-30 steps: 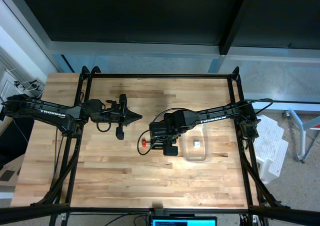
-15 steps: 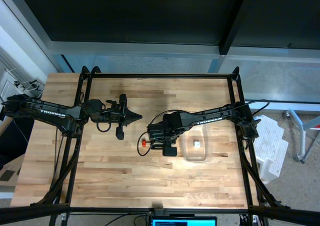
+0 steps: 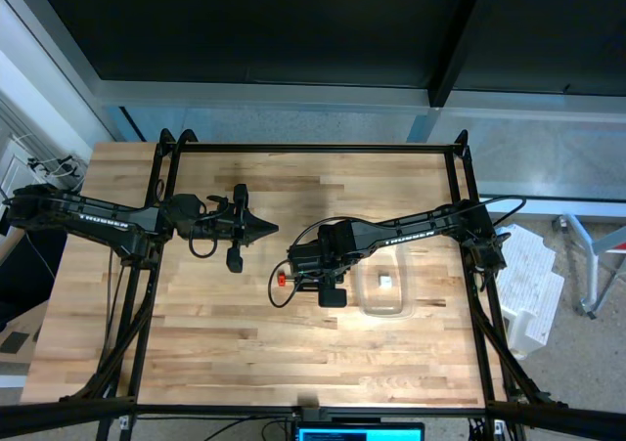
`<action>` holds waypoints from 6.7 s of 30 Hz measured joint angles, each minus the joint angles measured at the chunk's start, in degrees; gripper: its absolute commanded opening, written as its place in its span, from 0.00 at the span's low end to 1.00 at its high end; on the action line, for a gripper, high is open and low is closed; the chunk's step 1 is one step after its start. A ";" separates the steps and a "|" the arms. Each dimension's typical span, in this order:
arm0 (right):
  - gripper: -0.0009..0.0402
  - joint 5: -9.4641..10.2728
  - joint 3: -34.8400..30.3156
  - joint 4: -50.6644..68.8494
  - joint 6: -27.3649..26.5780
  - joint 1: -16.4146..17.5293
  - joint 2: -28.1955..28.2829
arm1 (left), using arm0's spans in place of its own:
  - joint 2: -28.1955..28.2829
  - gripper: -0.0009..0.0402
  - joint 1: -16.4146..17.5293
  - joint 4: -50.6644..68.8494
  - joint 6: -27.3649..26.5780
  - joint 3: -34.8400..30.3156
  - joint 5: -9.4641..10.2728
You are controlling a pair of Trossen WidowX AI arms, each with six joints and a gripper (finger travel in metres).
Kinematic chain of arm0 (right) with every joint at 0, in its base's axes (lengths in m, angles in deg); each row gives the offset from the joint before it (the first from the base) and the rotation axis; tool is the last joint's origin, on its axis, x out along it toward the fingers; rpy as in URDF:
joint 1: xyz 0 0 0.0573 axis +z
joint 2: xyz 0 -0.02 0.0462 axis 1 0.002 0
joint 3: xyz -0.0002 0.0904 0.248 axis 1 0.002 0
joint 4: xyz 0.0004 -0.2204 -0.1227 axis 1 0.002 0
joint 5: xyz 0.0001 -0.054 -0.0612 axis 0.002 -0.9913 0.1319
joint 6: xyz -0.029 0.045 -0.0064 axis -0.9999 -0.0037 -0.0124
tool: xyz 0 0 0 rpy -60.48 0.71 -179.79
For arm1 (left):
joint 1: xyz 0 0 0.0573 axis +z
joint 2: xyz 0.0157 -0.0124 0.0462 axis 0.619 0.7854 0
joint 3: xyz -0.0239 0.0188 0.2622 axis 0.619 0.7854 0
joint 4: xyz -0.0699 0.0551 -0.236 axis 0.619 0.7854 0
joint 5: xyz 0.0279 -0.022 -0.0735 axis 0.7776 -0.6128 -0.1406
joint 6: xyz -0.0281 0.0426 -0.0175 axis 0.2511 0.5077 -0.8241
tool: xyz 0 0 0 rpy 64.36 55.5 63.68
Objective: Pick the USB-C connector and install on taskboard
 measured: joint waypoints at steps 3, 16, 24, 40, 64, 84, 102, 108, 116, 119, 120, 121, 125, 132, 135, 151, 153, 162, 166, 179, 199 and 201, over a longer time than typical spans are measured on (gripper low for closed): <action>0.02 -0.04 0.00 -0.11 -0.17 0.00 0.13 | 0.00 0.02 0.00 0.00 0.00 0.02 0.00; 0.02 -0.07 0.28 -0.42 -0.61 -0.04 0.24 | 0.00 0.02 0.00 0.00 0.00 0.02 0.00; 0.02 0.00 0.35 -0.39 -0.59 -0.04 0.24 | 0.00 0.02 0.00 0.00 0.00 0.02 0.02; 0.02 0.07 0.79 -0.42 -0.83 -0.04 0.24 | 0.00 0.02 0.00 0.00 0.00 0.02 0.00; 0.02 0.48 1.73 -1.79 -1.68 -0.04 0.13 | 0.00 0.02 0.00 0.00 0.00 0.00 0.02; 0.02 0.72 2.49 -1.97 -4.46 -0.04 0.24 | 0.00 0.02 0.00 0.04 -0.02 0.00 0.02; 0.02 0.57 5.44 -6.01 -5.31 -0.04 -0.17 | 0.00 0.02 0.00 0.00 0.00 0.00 0.00; 0.05 0.57 5.53 -6.08 -5.31 -0.04 -0.42 | 0.00 0.02 0.00 0.00 -0.02 0.02 0.02; 0.19 0.70 5.86 -5.99 -5.27 -0.04 -1.05 | 0.00 0.02 0.00 0.00 -0.02 0.02 0.02; 0.25 0.70 5.95 -6.12 -5.07 -0.04 -1.44 | 0.00 0.02 0.00 0.00 0.00 0.02 0.02; 0.28 0.61 5.90 -6.19 -4.87 -0.04 -1.81 | 0.00 0.02 0.00 0.00 0.00 0.00 0.02; 0.30 0.61 5.84 -6.16 -4.85 -0.04 -2.14 | 0.00 0.02 0.00 0.00 0.00 0.02 0.02; 0.40 0.17 5.81 -6.38 -4.87 -0.02 -3.37 | 0.00 0.02 0.00 0.00 0.00 0.00 0.02; 0.53 0.09 5.75 -5.60 -4.90 -0.07 -7.23 | 0.00 0.02 0.00 0.00 0.00 0.00 0.02; 0.54 0.09 5.75 -4.59 -4.92 -0.04 -8.66 | 0.00 0.02 0.00 0.00 0.00 0.00 0.02; 0.41 0.20 5.66 -3.63 -5.57 -0.31 -11.37 | 0.00 0.02 0.00 0.00 0.00 0.02 0.02; 0.36 0.22 6.12 -3.67 -6.16 -0.63 -12.41 | 0.00 0.02 0.00 0.00 -0.02 0.02 0.02; 0.10 0.46 17.49 -12.72 -7.30 -4.74 -24.57 | 0.00 0.02 0.00 0.00 0.00 0.00 0.02; 0.03 0.70 24.87 -23.04 -8.22 -6.71 -31.71 | 0.00 0.02 0.00 0.00 0.00 0.02 0.02; 0.02 5.88 47.36 -57.79 -7.21 -11.85 -48.52 | 0.00 0.02 0.00 0.00 0.00 0.02 0.02; 0.02 5.92 72.06 -92.13 -6.75 -11.91 -61.61 | 0.00 0.02 0.00 0.00 0.00 0.00 0.00; 0.02 5.25 73.64 -94.36 -6.25 -11.89 -61.68 | 0.00 0.02 0.00 0.00 -0.02 0.02 0.02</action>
